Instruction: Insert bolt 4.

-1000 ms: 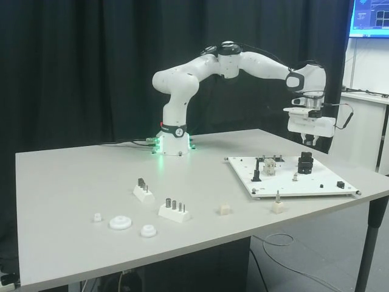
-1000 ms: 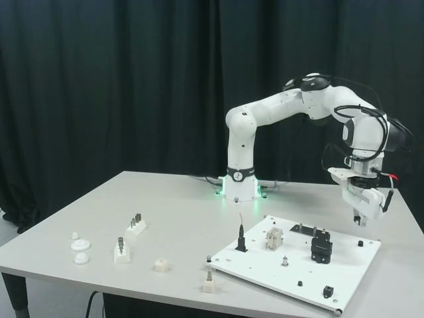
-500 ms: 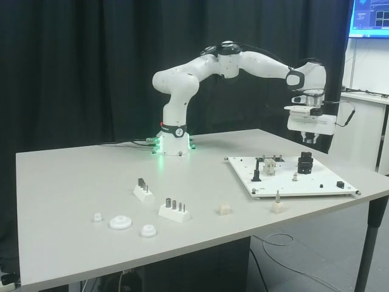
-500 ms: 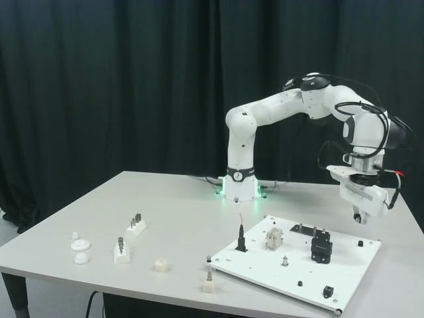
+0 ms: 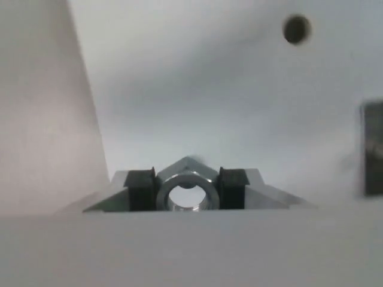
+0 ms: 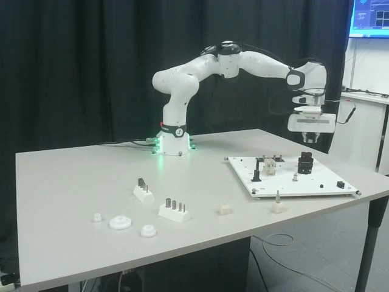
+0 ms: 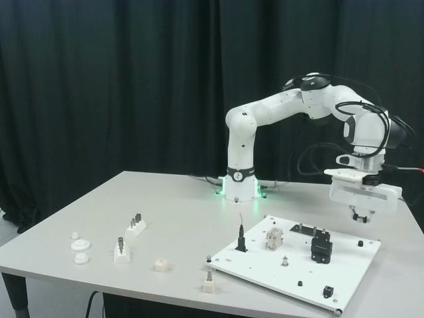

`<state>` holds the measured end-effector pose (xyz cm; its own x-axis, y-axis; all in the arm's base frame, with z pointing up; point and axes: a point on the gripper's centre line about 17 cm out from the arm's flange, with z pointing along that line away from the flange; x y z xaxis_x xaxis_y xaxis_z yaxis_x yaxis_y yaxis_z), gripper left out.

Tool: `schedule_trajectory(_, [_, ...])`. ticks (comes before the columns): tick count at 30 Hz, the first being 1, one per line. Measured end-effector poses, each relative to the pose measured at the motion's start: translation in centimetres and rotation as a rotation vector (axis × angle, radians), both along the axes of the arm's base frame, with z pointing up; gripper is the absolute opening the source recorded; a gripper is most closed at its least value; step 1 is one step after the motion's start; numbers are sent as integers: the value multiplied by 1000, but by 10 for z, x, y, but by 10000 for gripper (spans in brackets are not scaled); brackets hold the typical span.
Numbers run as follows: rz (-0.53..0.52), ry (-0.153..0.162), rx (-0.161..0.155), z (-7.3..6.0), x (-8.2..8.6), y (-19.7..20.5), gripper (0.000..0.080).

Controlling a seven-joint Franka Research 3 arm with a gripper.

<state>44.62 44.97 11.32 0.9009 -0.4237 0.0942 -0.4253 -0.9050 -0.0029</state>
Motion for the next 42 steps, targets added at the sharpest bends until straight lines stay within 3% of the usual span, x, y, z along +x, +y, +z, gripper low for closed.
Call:
schedule_trajectory(11, [648, 35, -20, -1, -2, 1, 225])
schedule_trajectory(19, [896, 68, -10, -6, -6, -8, 225])
schedule_trajectory(29, [1058, 103, -6, -12, -13, -16, 225])
schedule_trajectory(42, [1149, 124, 16, -28, -28, -5, 225])
